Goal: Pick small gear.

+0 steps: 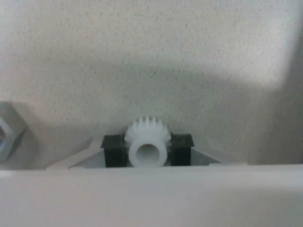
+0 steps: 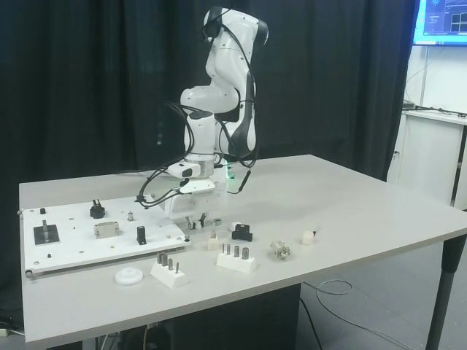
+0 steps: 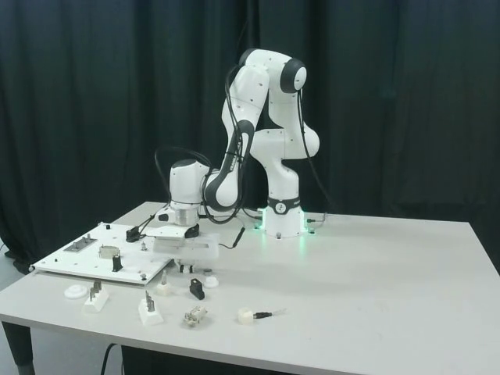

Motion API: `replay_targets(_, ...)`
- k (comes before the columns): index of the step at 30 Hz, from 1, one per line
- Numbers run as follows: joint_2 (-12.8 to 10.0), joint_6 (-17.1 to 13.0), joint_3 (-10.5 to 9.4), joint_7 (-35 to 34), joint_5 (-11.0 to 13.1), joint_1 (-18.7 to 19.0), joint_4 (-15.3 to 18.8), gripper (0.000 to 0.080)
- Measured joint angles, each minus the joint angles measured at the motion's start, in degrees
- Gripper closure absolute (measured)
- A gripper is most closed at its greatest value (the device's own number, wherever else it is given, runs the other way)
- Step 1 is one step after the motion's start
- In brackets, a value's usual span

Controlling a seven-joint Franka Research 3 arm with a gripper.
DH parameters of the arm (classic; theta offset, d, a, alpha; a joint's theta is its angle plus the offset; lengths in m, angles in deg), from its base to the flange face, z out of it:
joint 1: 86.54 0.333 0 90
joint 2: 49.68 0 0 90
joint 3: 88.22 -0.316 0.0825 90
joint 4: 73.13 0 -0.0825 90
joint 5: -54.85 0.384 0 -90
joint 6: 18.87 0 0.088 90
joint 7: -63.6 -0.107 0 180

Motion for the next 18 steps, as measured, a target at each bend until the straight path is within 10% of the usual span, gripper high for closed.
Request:
replay_targets(1, 0.0, 0.0, -0.03, 0.0, 0.13, 0.0, -0.02, 0.0601)
replay_targets(18, 0.34, 0.09, -0.08, 0.0, 1.16, 0.0, -0.12, 0.06)
